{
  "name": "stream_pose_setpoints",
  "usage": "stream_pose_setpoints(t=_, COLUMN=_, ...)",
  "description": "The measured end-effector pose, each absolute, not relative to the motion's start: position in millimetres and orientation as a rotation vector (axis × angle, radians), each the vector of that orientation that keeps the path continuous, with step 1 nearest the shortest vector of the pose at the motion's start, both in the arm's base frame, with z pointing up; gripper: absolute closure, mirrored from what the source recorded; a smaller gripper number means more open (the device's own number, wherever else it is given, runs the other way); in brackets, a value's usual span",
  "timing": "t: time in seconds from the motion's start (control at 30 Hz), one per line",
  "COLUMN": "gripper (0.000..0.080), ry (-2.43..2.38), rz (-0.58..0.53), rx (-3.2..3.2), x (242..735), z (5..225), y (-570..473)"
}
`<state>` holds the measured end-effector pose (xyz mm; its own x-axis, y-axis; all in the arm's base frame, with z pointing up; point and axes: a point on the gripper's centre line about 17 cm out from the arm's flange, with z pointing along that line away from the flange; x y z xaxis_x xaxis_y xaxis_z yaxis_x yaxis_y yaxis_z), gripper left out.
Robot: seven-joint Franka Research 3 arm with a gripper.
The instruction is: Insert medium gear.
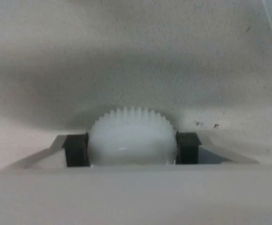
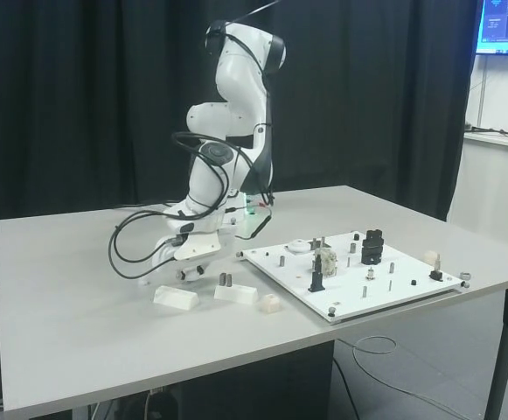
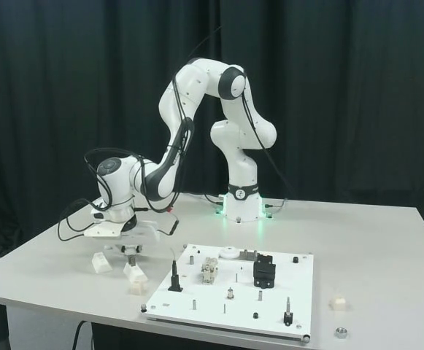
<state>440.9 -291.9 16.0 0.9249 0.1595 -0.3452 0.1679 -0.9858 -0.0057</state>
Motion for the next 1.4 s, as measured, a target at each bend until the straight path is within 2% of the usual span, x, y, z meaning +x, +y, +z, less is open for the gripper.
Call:
stream_pose_setpoints(t=0.1, gripper=0.0003, ry=0.263, rz=-0.560, rx=3.063, x=446, z=24, y=-290)
stream_pose_setpoints(t=0.13, gripper=0.0404, ry=0.265, rz=-0.562, rx=3.064, x=448, z=26, y=-290)
stream_pose_setpoints(t=0.47, gripper=0.0404, ry=0.273, rz=-0.583, rx=3.072, x=460, z=43, y=-286)
stream_pose_setpoints(t=1.4, gripper=0.0406, ry=0.481, rz=-0.594, rx=3.078, x=477, z=61, y=-228)
